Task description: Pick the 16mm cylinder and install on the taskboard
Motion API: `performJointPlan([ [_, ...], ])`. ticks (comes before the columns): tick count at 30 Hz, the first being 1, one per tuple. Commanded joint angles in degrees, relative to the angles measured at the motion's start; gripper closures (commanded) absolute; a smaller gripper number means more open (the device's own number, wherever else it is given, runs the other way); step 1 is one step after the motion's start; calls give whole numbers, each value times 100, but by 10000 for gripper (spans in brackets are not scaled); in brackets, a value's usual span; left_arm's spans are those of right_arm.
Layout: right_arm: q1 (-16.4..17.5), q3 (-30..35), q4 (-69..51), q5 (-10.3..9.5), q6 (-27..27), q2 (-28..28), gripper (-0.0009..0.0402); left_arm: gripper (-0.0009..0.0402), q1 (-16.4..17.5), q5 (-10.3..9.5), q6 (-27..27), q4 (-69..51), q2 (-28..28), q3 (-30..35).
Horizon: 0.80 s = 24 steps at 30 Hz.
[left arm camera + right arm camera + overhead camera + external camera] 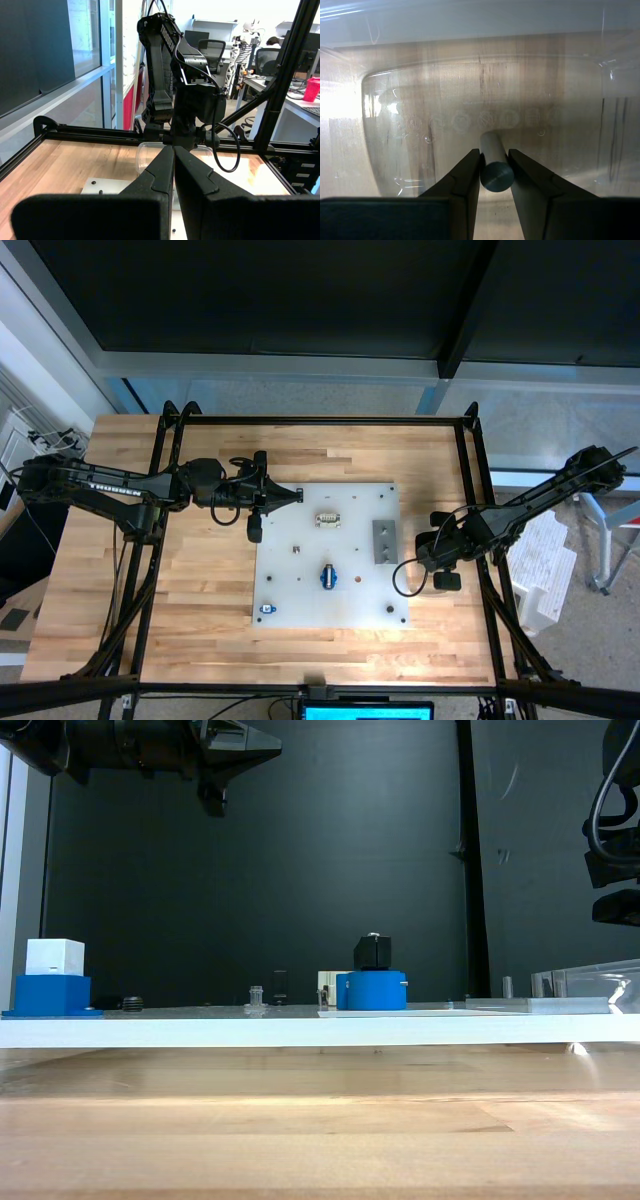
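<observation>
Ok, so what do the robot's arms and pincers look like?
Both arms are matte black with slim boxy links, white lettering along one link and looping black cables at the wrist. The left pincer, above the left edge of the taskboard, has wedge-shaped black fingers tapering to a point. The right pincer, beyond its right edge, looks the same.

The taskboard (300, 585): flat white square plate lying on the bench (200, 600). The 16mm cylinder (496, 175): smooth grey metal rod, clamped in the right tool (494, 155) beside the plate's right edge.
</observation>
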State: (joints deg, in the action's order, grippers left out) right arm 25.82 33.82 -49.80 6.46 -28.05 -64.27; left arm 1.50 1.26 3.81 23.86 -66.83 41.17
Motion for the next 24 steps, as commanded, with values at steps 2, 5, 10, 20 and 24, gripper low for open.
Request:
performJointPlan([
  [2,-2,4,0,-2,-7,-2,367,393,0,0,-2,0,-2,2],
  [5,0,9,-4,-26,-4,-2,389,393,0,2,-2,0,-2,2],
  [10,-2,81,-61,-48,-4,2,388,393,0,0,-2,2,-2,2],
  [20,-7,516,-555,-46,-4,55,393,393,2,0,-2,0,-2,2],
  [24,-7,739,-804,-46,-4,55,393,393,0,0,-2,0,-2,2],
])
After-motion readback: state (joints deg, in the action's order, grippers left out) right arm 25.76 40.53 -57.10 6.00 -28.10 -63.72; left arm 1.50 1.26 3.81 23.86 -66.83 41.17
